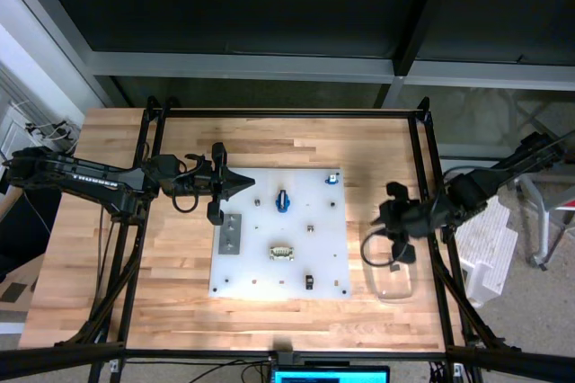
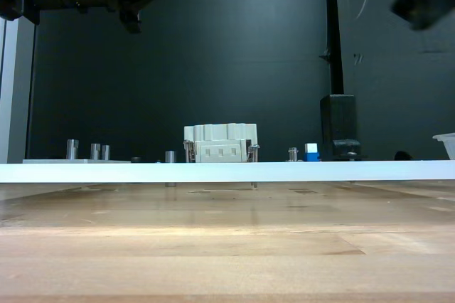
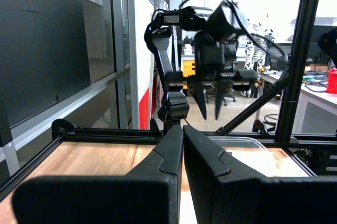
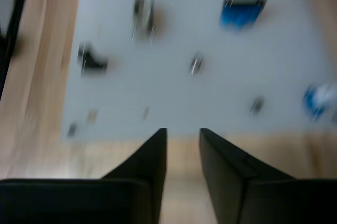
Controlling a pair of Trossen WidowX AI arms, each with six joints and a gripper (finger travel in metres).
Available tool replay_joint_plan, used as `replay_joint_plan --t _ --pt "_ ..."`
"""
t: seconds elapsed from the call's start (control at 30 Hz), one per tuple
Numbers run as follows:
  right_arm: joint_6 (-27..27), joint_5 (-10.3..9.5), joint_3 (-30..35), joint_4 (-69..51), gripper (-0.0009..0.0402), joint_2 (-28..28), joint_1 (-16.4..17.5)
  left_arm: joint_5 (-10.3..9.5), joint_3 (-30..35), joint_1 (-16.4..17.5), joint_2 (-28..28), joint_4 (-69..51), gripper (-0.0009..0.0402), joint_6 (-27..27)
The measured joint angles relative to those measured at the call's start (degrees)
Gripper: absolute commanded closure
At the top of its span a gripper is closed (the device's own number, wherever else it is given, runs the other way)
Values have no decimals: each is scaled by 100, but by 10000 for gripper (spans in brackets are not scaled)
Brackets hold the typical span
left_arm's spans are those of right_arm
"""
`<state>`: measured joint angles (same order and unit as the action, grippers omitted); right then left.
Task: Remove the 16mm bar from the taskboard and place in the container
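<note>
White square taskboard (image 1: 325, 253) lies flat on the wood, centre of the high frame, upper-left edge beneath the left gripper (image 1: 249, 183). Clear container (image 1: 393, 288) sits upright just off the board's right side, lower right, under the right gripper (image 1: 402, 248). The 16mm bar can't be told apart from the board's tiny silvery pegs (image 1: 310, 227)
</note>
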<state>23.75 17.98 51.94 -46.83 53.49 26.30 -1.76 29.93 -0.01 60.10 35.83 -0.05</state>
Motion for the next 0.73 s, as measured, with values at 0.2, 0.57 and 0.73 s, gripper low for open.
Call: replay_joint_plan --t 0.2,0.57,0.73 --pt "-1491 -258 -162 1731 387 -61 -992 2 2 0 0 0 393 2" --pt "-2284 -1375 -1163 5003 393 -105 -2253 0 0 0 0 0 393 2" --pt "-2149 -1681 -1703 6448 393 -105 -2570 2 0 0 0 -2 393 2"
